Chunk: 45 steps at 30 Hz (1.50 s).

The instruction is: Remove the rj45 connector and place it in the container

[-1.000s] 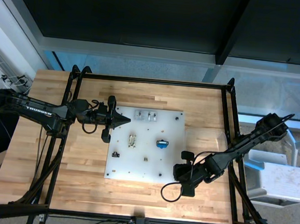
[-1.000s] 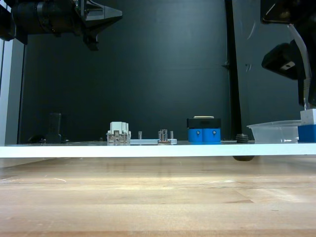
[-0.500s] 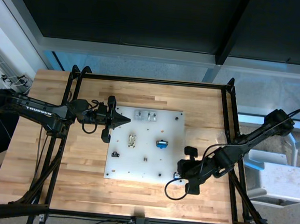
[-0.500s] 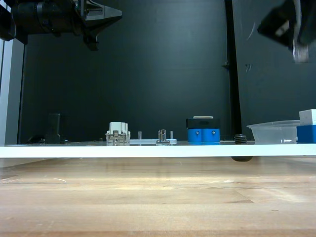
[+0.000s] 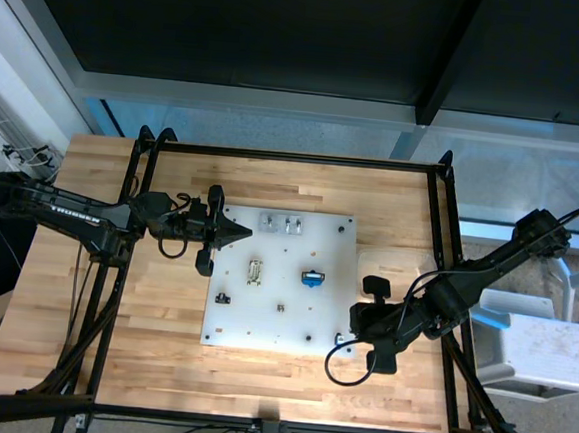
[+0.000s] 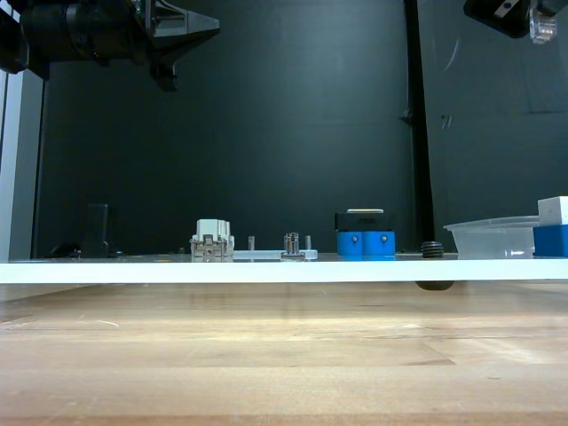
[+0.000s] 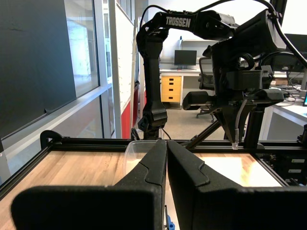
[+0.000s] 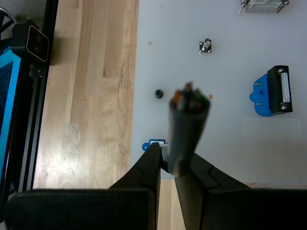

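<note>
My right gripper [image 8: 168, 154] is shut on the rj45 connector's short grey cable stub [image 8: 186, 125], whose cut coloured wires point toward the camera. In the low view the clear rj45 connector [image 6: 542, 24] hangs from that gripper [image 6: 530, 12], high above the white board [image 6: 266, 269]. From above, the right gripper [image 5: 352, 330] is over the board's near right corner, short of the clear container [image 5: 393, 260] beside the board's right edge. The left gripper [image 5: 242, 231] is shut and empty, hovering over the board's left edge.
An empty blue socket [image 8: 153, 145] sits at the board's near right corner. A blue D-sub block [image 8: 272, 90], a white connector [image 6: 213, 241], small metal fittings [image 6: 293, 244] and a black knob [image 8: 159, 93] stand on the board. Black frame rails [image 5: 447, 249] border the table.
The right gripper has risen from the blue socket with the connector in it and drifted slightly right, toward the container. The left arm has stayed still.
</note>
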Available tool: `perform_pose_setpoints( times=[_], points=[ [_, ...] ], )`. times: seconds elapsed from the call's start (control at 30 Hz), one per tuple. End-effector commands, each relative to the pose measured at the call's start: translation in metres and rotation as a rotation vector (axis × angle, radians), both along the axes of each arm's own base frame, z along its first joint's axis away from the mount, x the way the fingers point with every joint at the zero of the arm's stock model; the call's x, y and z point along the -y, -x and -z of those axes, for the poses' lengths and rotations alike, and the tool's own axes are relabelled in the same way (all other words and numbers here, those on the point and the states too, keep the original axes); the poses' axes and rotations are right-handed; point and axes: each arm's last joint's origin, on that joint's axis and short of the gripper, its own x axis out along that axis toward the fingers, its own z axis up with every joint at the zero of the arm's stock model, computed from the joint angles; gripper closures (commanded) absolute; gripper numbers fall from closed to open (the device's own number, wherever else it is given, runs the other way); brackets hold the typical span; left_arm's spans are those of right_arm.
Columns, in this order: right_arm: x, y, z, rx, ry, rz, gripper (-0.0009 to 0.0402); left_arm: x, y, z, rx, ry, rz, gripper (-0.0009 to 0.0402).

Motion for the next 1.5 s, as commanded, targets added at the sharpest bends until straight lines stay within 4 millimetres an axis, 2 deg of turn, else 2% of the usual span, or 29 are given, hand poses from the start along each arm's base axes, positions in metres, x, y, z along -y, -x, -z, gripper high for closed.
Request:
perform_pose_setpoints(
  times=[0.03, 0.27, 0.6, 0.97, 1.27, 1.5],
  points=[
    [0.001, 0.001, 0.003, 0.004, -0.004, 0.002, 0.0393, 0.0, 0.0, 0.0, 0.0, 0.0, 0.0, 0.0393],
    [0.015, 0.003, 0.009, -0.009, -0.017, 0.029, 0.0393, 0.0, 0.0, 0.0, 0.0, 0.0, 0.0, 0.0393],
    [0.057, 0.016, 0.02, -0.017, -0.003, 0.131, 0.0393, 0.0, 0.0, 0.0, 0.0, 0.0, 0.0, 0.0393],
    [0.092, 0.035, 0.031, -0.059, 0.024, 0.236, 0.0393, 0.0, 0.0, 0.0, 0.0, 0.0, 0.0, 0.0393],
    [0.116, 0.056, 0.038, -0.115, 0.042, 0.329, 0.0393, 0.0, 0.0, 0.0, 0.0, 0.0, 0.0, 0.0393],
    [0.126, 0.067, 0.042, -0.134, 0.046, 0.374, 0.0393, 0.0, 0.0, 0.0, 0.0, 0.0, 0.0, 0.0393]
  ],
)
